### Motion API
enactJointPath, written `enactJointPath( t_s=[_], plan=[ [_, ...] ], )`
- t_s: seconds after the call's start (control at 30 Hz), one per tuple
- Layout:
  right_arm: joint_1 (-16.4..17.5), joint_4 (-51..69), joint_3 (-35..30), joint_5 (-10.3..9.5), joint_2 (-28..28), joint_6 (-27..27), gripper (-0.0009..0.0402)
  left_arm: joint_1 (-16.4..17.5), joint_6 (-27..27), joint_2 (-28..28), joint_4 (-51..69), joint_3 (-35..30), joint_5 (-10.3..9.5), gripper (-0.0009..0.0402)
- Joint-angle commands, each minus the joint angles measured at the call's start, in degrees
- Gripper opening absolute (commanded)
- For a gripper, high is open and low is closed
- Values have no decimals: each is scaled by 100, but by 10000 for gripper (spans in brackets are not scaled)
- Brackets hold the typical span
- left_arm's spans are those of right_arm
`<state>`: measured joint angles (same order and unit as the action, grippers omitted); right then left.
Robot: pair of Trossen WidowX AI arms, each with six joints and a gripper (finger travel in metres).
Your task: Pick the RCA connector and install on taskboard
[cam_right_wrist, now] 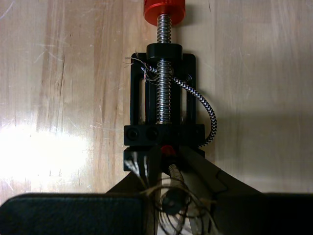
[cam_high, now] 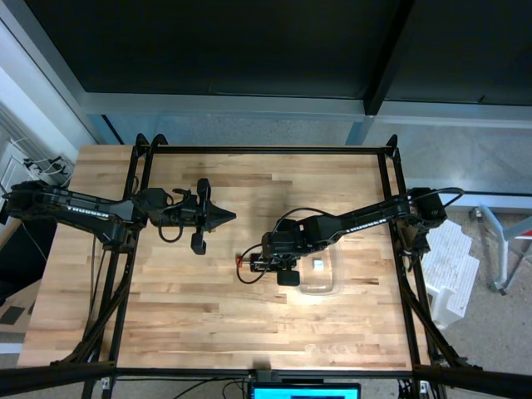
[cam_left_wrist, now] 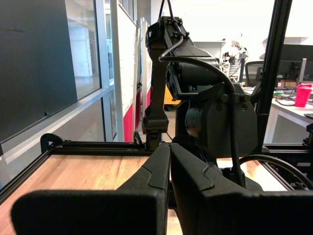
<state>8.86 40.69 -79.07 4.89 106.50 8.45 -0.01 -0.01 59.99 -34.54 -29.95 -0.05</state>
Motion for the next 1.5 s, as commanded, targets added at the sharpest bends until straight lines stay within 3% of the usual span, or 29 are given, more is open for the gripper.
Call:
enactJointPath(
  t_s=[0.03, 1.5],
  plan=[
    [0, -37, 46, 4, 2, 4, 12, 0, 2, 0, 0, 0, 2, 0],
    [-85, -240, 168, 4, 0, -22, 15, 2, 2, 2, 0, 0, 2, 0]
  ],
)
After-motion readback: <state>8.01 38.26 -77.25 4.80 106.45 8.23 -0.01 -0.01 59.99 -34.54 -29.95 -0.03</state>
